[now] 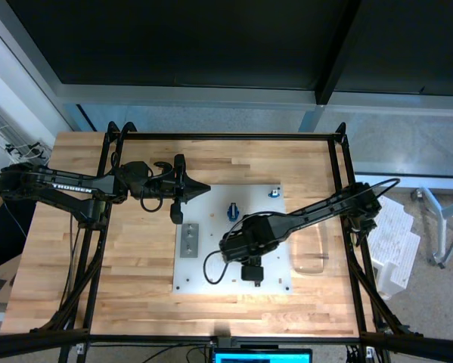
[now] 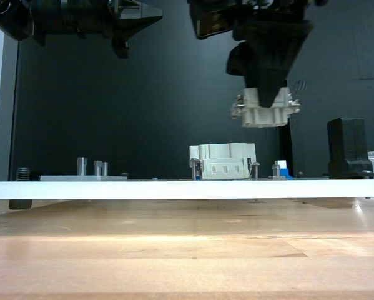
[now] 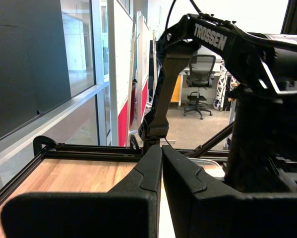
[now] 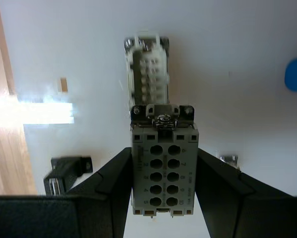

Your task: Pick the HAN10E connector and install on the hub

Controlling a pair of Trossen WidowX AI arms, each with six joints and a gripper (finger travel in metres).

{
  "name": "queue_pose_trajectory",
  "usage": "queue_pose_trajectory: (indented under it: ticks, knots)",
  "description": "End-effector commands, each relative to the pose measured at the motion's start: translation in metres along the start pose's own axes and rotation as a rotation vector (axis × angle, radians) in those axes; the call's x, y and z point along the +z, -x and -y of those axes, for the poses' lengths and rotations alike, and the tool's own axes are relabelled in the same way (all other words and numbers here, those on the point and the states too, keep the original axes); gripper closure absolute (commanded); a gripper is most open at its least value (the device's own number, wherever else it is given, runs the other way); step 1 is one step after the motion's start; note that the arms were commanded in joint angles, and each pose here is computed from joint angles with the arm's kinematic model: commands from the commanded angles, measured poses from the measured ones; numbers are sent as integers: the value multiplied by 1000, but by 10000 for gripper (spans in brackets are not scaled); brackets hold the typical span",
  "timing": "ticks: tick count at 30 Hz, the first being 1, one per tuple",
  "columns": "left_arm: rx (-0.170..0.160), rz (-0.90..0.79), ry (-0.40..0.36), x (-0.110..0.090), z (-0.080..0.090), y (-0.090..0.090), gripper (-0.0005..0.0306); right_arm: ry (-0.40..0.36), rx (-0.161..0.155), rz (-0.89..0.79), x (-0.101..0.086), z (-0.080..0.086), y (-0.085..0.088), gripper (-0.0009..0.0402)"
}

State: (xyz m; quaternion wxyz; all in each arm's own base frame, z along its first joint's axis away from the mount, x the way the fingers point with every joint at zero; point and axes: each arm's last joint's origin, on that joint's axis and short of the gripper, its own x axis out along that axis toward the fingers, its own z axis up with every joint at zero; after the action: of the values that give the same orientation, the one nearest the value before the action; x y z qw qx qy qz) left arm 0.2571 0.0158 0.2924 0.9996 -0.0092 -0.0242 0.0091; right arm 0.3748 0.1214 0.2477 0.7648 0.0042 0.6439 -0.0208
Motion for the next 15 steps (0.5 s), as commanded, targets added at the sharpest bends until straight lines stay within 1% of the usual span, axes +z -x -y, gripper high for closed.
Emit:
queue_pose_trajectory:
  ticks: [1,3,8,12,15]
  knots:
    - [0,0,0,0,0,0,300,-3,0,2,9,-2,-4,357]
    - [0,0,0,0,0,0,300,12,-1,0,14,-3,-7,357]
    - [0,0,0,0,0,0,300,17,-1,0,25,-5,-14,357]
    - [0,0,0,0,0,0,300,36,-2,2,33,-7,-16,357]
    - [0,0,0,0,0,0,300,35,-1,6,37,-7,-18,357]
